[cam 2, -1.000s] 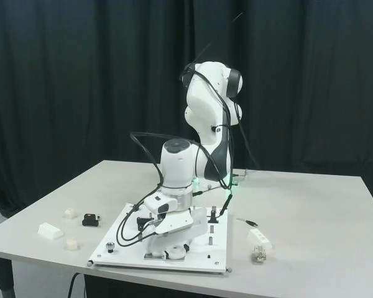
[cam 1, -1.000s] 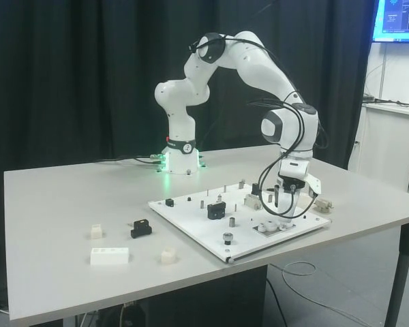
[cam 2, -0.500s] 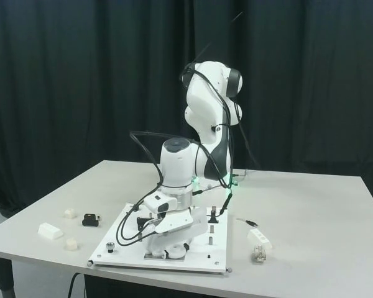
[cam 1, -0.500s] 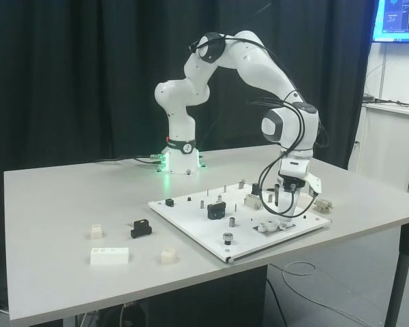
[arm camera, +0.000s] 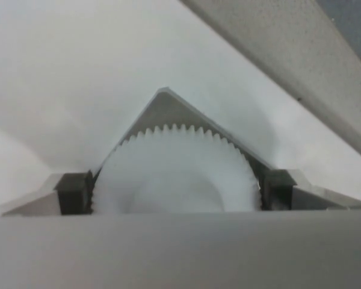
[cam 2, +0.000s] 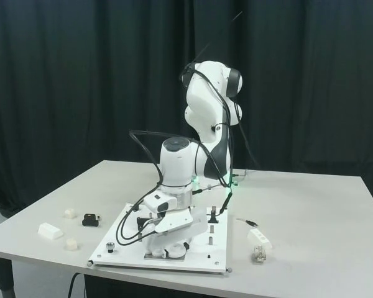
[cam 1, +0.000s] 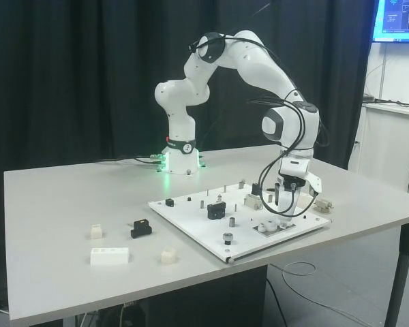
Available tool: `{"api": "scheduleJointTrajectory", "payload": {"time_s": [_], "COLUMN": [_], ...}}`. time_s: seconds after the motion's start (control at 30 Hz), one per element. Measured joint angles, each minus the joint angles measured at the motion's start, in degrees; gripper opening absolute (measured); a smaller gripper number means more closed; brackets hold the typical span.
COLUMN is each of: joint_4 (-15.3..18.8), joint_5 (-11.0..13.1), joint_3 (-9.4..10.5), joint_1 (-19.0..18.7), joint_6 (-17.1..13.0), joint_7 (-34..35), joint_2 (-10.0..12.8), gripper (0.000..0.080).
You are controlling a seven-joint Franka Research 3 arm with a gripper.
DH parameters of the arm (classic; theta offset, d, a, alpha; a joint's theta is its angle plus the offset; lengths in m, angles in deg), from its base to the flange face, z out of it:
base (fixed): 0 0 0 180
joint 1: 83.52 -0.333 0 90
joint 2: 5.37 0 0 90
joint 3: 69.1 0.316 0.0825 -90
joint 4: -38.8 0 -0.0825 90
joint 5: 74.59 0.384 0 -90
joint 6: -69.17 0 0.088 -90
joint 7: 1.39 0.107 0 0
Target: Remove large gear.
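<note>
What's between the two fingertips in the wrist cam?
The large gear, white and toothed, fills the gap between the gripper pads. Wrist view shows it.

The large gear (arm camera: pixel 175 171) sits between the end effector (arm camera: pixel 175 191) fingers, on the board (cam 1: pixel 198 225) atop the table (cam 1: pixel 54 204).

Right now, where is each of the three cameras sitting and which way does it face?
Wrist view: on the arm's wrist, looking down past the black pads at the large gear between them.
First room view: off the table's front corner, facing the white board, the whole arm and its green-lit base.
Second room view: off the board's end, facing the arm bent over it.
Both room views share the claw, board and loose parts.
</note>
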Motion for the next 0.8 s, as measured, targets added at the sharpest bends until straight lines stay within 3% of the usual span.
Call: {"api": "scheduleJointTrajectory", "payload": {"time_s": [0.8], "joint_4": [-0.9], "joint_5": [-0.1], "joint_3": [-0.09], "joint_1": [0.0], "joint_6": [1.5], "joint_7": [0.0], "joint_2": [0.0], "gripper": [0.0597]}}
